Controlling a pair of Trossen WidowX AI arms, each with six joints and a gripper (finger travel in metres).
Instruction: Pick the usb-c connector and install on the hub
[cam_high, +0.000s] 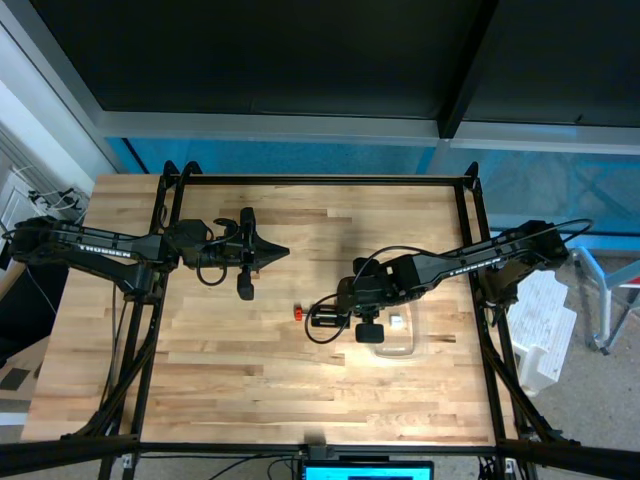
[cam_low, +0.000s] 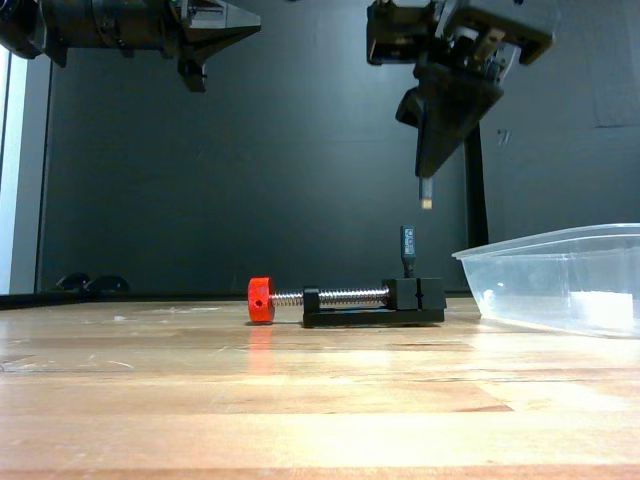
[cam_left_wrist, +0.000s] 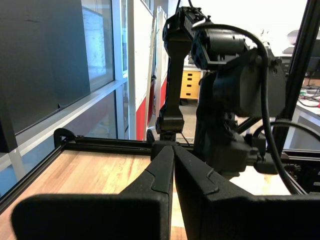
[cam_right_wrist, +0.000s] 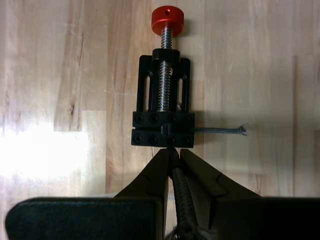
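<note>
Black single hub holds one usb-c connector; right tool above it, left tool aloft well apart, both narrow.

A lab: wooden workbench in a black frame, glass partitions, drawer cabinet beyond.

Can't see right end of hub from above, stuck under right gripper. Can't make out usb-c connector there, too tiny. Clipped at low-view edges: left gripper up left, clear tray right.
</note>
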